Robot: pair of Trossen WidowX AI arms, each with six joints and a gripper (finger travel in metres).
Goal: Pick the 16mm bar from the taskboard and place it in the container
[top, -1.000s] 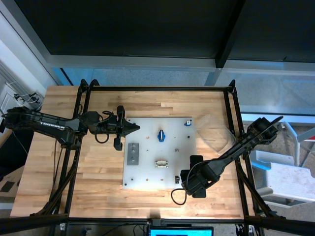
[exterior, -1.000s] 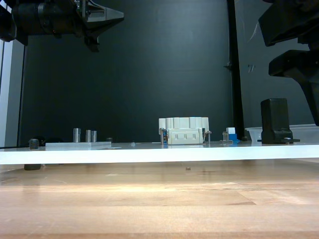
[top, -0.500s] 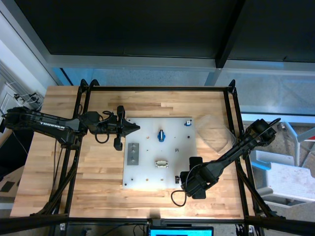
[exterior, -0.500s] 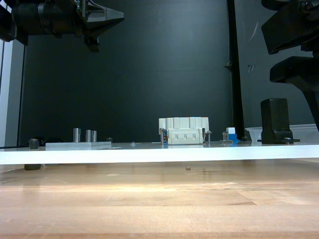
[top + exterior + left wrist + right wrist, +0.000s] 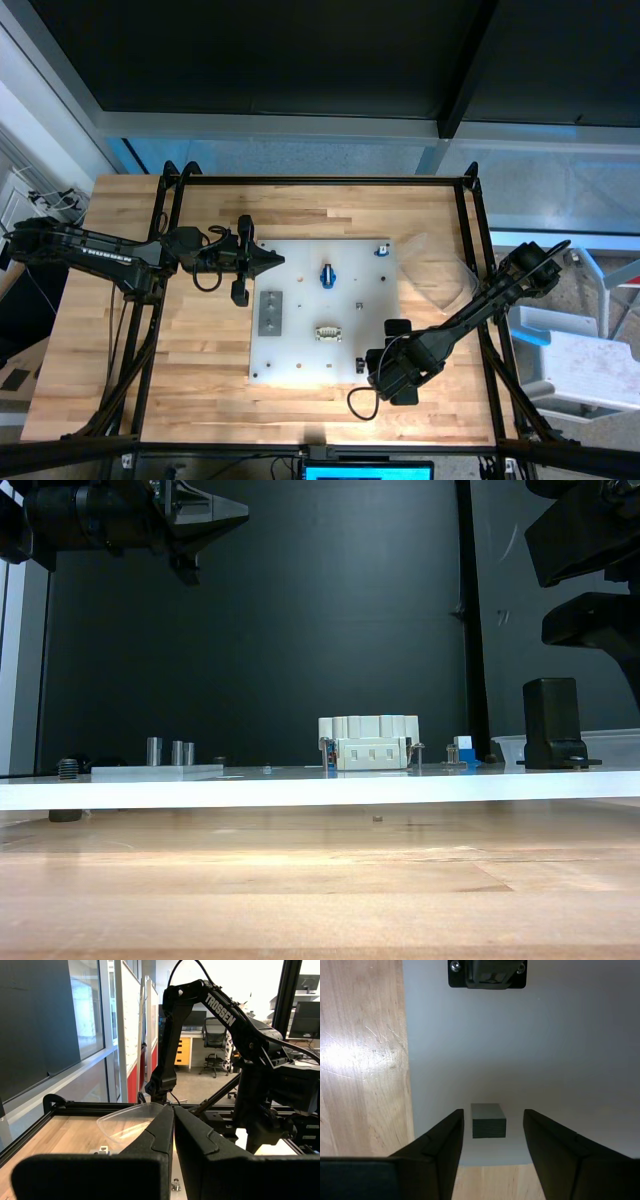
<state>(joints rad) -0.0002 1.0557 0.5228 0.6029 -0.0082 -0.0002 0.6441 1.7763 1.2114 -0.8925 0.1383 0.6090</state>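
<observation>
R gripper (image 5: 492, 1112) hangs over the taskboard's (image 5: 300, 300) near-right corner w/ jaws spread either side of the small grey 16mm bar (image 5: 488, 1121), which sits untouched on the white plate by its edge, while L gripper (image 5: 273, 259) hovers above the far-left edge, jaws pressed together, clear container (image 5: 432, 268) just right of the board.

The taskboard (image 5: 320, 305) is seen lying in the middle of the table (image 5: 120, 300), with the container (image 5: 432, 270) set on the table just off its far right corner. On the board, a metal block (image 5: 270, 312) is placed at the left, a knob (image 5: 327, 275) toward the far middle, and a connector (image 5: 327, 333) nearer. The left gripper (image 5: 270, 258) is held above the far left corner. The right gripper (image 5: 375, 365) is poised over the near right corner, a small block (image 5: 489, 1121) framed between its fingers (image 5: 445, 1145).
</observation>
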